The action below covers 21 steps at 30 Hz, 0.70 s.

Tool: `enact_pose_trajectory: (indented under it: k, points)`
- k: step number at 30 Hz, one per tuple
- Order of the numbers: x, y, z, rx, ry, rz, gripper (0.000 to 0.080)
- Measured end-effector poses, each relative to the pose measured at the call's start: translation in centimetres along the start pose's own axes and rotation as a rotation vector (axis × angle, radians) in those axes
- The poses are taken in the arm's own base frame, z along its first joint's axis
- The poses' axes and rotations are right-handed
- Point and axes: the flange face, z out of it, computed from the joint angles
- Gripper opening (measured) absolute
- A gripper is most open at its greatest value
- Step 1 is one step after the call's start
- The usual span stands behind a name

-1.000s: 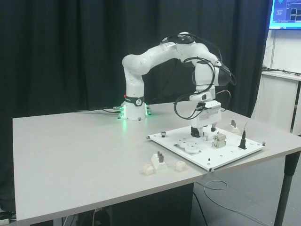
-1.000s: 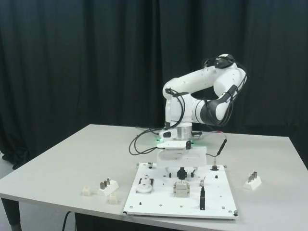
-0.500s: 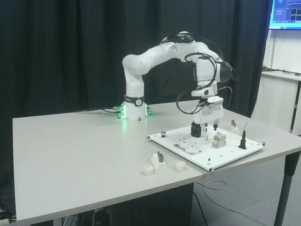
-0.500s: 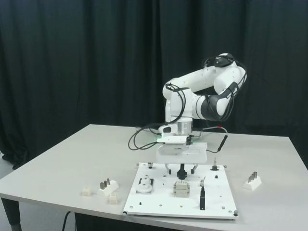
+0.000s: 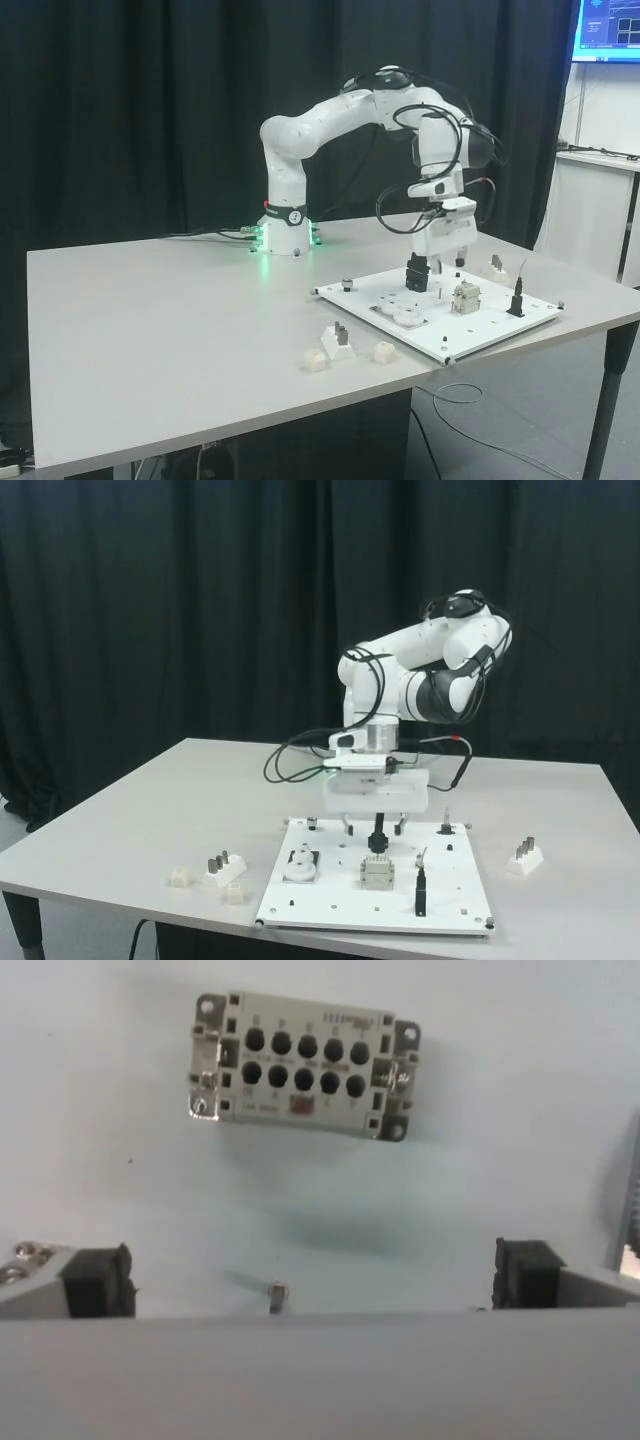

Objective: Pick square peg 2.

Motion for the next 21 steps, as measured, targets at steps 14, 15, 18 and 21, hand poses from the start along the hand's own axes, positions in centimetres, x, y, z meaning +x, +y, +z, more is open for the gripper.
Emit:
enact_pose_trajectory:
  k: [14, 15, 18, 21]
  points:
    - [1.4, 0.0, -1.9, -0.015, 0.029, 0.003, 0.08]
    - [1.5, 0.0, -2.0, -0.016, 0.031, 0.003, 0.08]
    - [1.9, 0.2, -2.4, -0.021, 0.036, 0.006, 0.08]
    - [2.3, 0.6, -2.8, -0.028, 0.043, 0.01, 0.08]
